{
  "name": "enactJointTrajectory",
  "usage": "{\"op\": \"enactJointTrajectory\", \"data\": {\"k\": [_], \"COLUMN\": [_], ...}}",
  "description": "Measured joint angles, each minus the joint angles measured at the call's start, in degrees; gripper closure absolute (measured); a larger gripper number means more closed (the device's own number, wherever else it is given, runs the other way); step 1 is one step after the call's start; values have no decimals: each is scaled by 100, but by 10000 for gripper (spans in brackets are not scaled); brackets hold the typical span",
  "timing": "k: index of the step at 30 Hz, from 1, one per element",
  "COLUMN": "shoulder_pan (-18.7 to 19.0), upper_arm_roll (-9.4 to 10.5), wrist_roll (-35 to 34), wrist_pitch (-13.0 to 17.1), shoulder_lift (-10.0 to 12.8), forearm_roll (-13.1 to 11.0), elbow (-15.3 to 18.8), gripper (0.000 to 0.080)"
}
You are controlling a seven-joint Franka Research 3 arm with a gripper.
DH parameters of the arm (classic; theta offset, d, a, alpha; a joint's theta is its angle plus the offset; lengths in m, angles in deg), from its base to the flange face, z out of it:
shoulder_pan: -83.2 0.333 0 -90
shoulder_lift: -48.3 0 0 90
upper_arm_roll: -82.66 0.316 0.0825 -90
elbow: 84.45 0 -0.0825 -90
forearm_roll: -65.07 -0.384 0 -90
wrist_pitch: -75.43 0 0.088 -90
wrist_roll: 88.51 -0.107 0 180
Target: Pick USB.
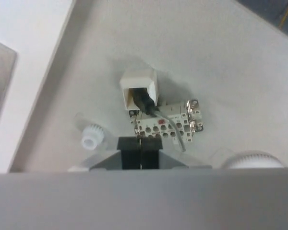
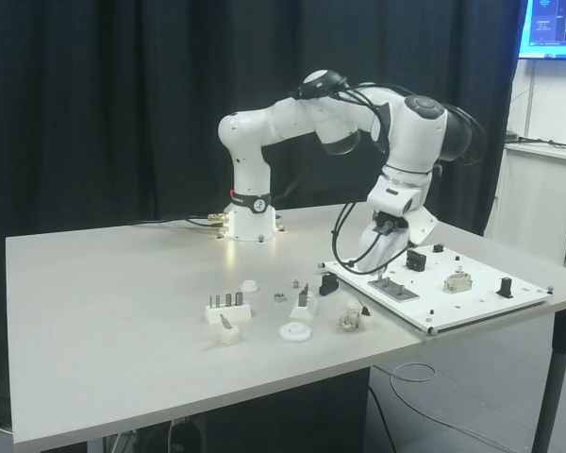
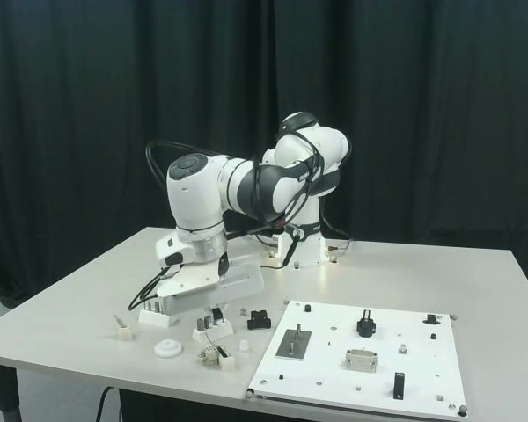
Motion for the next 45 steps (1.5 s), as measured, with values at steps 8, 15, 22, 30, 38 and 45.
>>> {"op": "enactJointTrajectory", "data": {"k": [8,15,22,30,38,45], "shoulder_pan": [-8,-11,-11,-11,-14,-17], "upper_arm_roll": [-67,-87,-147,-227,-245,-248], "wrist_roll": [-148,-402,-448,-448,-517,-429], "wrist_pitch": [-44,-43,-43,-43,-43,-45], "shoulder_lift": [-2,-9,-10,-10,-10,-10], "forearm_roll": [-9,-99,-101,-101,-106,-107], "elbow": [-77,-119,-161,-200,-203,-206], "gripper": [802,802,802,90,19,5]}}
